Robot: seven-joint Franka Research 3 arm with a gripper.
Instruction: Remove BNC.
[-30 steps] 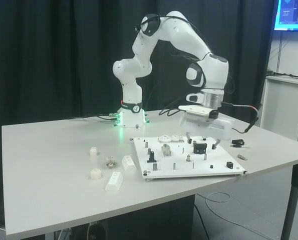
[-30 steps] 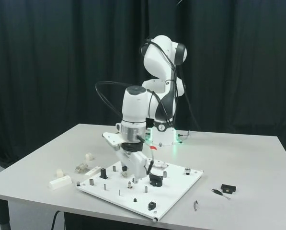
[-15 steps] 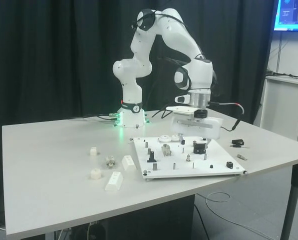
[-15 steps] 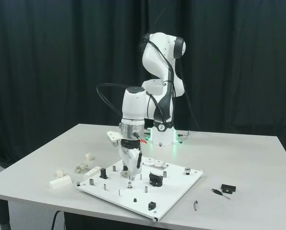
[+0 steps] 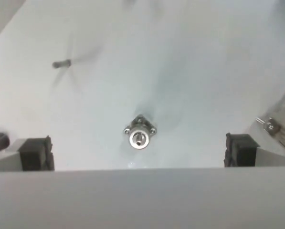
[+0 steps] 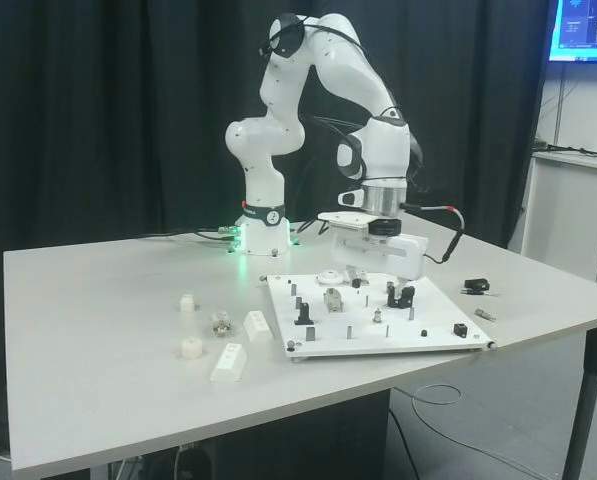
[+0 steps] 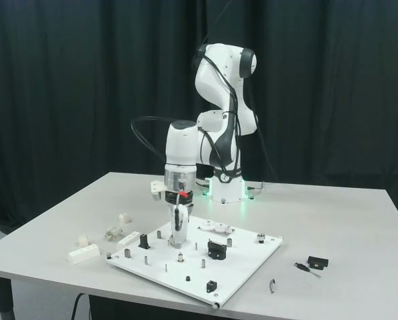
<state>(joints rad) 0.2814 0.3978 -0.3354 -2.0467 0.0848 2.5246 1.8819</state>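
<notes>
White board (image 6: 378, 340), seemingly black tool pads (image 5: 36, 153)

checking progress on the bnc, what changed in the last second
The arm swung its claw across the white board, away from the black block, and now hangs over the BNC connector, fingers open either side. Nothing gripped yet. The board parts and loose pieces on the table stayed put.

BNC (image 5: 139, 135) on board (image 6: 433, 335) | gripper (image 5: 137, 155) above | board on table (image 6: 98, 300)

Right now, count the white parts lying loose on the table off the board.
4: a small cube, a round piece, a short block nearest the board, and a long block. More may be hidden.
</notes>
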